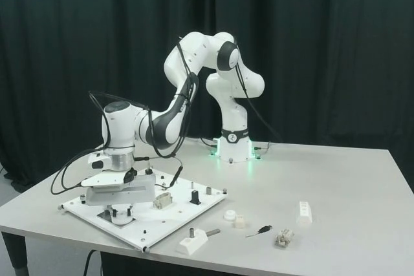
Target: Remove large gear.
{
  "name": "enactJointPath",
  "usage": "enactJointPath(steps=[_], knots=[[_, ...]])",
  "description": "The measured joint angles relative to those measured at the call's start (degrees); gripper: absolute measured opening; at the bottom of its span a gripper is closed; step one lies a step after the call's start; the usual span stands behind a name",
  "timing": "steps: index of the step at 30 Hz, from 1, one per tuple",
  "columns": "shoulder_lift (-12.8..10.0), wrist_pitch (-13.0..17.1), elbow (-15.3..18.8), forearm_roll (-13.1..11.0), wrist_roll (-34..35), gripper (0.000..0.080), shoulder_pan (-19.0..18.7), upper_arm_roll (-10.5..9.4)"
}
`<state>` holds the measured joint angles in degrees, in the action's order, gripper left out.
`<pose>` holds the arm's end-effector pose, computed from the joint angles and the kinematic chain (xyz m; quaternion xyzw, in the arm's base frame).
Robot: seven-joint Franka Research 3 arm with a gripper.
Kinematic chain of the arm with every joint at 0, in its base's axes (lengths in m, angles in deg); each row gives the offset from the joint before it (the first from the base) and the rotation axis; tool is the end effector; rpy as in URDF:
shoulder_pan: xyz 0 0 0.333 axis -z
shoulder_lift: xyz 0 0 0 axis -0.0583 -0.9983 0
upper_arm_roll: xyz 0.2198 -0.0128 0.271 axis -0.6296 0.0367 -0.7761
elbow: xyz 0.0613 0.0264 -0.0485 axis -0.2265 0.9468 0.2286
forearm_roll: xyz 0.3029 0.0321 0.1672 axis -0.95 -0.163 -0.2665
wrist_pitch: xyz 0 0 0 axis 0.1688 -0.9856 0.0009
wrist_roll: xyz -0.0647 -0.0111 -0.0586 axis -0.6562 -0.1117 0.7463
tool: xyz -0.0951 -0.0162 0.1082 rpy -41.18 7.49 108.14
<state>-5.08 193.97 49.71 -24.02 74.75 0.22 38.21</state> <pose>0.6715 -0.2015 0.2379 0.9866 -0.1592 0.0055 0.0351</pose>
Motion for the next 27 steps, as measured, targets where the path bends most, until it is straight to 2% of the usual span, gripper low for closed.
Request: enactJointPath(steps=[9, 27], knots=[[0.00, -0.40, -0.23, -0.46, 0.00, 0.0330, 0.15, 0.00], [0.00, -3.84, -2.23, -0.46, -0.24, 0.0328, 0.43, 0.10]])
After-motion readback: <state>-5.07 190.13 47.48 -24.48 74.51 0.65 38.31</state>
